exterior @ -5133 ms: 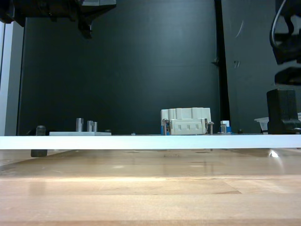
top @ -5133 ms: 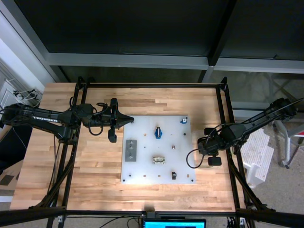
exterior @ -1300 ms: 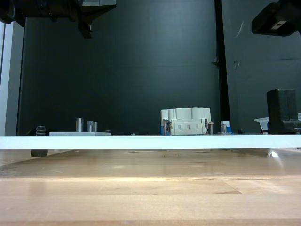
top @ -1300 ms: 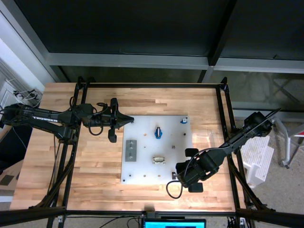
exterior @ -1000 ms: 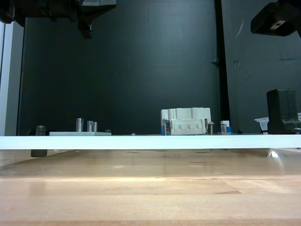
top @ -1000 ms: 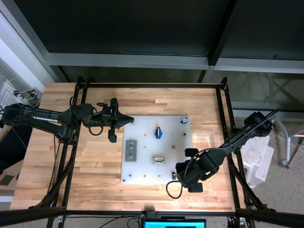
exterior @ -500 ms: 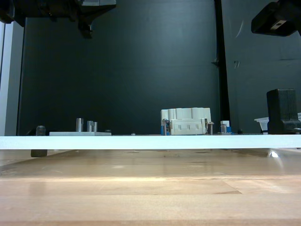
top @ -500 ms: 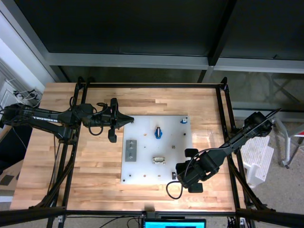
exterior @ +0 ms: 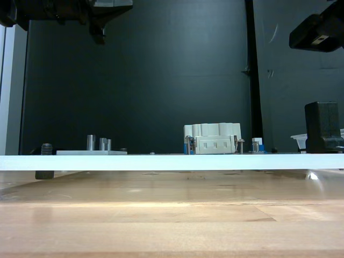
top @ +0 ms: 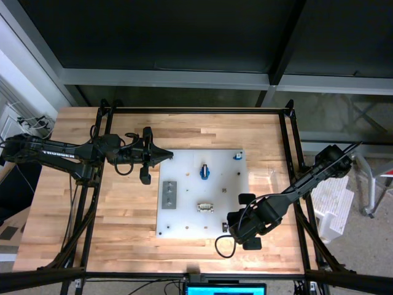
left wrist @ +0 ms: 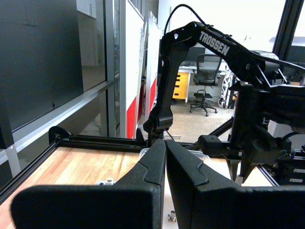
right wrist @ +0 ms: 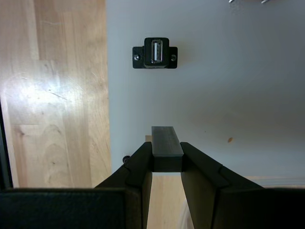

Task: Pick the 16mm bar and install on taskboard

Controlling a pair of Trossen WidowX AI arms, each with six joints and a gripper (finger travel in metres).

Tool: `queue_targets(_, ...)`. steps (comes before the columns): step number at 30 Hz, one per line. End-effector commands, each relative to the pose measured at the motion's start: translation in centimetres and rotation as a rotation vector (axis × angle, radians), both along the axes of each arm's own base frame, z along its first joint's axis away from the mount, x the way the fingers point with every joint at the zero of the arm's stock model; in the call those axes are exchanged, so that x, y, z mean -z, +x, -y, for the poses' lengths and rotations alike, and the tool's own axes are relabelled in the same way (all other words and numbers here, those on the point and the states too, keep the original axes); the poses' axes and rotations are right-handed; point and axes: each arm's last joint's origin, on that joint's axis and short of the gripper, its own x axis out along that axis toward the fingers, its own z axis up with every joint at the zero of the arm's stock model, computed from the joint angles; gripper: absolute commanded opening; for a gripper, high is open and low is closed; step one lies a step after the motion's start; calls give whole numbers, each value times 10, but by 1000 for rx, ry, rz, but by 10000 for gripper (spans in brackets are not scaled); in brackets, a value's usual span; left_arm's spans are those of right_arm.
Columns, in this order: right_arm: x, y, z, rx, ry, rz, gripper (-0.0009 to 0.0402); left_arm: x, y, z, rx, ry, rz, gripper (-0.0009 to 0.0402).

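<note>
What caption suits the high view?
Right hand holds 16mm bar over taskboard's near-right corner; left hand, shut, hovers at far-left corner.

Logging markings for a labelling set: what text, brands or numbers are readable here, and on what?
"TROSSEN": white, on the right arm, left wrist view.
White lettering on the left arm, high view: too small to read.
None on the bar, held in the right end effector over the board's near right corner; none on the shut left end effector above the board's far left corner.
</note>
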Motion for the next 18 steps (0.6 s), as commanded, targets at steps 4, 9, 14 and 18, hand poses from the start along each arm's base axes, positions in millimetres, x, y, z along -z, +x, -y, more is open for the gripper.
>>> queue_targets(4, 8, 4, -4, -1, -3, -4, 0, 0, 0, 0, 0, 0, 0, 0)
queue_targets(9, 13, 6, -6, -3, -9, -12, 0, 0, 0, 0, 0, 0, 0, 0)
queue_targets(14, 15, 6, -7, -4, -12, -15, 0, 0, 0, 0, 0, 0, 0, 0)
queue_targets(18, 15, 6, -7, -5, -14, -12, 0, 0, 0, 0, 0, 0, 0, 0)
